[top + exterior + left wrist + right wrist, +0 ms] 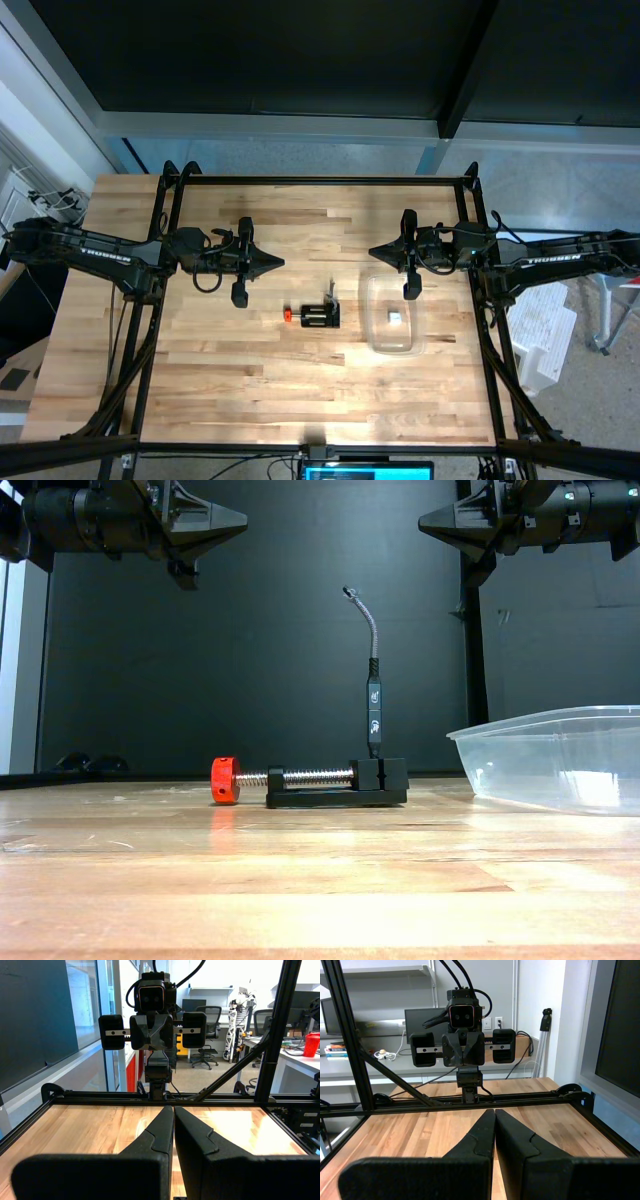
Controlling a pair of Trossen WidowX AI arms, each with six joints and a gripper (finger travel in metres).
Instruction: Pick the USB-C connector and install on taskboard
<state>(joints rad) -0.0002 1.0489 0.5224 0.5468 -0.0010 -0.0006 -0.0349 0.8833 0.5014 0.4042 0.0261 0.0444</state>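
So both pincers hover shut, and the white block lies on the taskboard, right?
No: in the high view the white block lies inside the clear tray, beside the taskboard. The left pincer and right pincer do hover shut, high on either side.

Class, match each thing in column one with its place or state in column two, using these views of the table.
Column one:
1. left gripper
2. right gripper
3. taskboard
4. small white block

Column two:
A. inside the clear tray
B. raised over the right half of the table, jaws shut
C. lying on the table between the two grippers, red-orange knob at one end
D. raised over the table's left half, jaws shut

Pairs: 1-D, 2-B, 3-C, 4-A.
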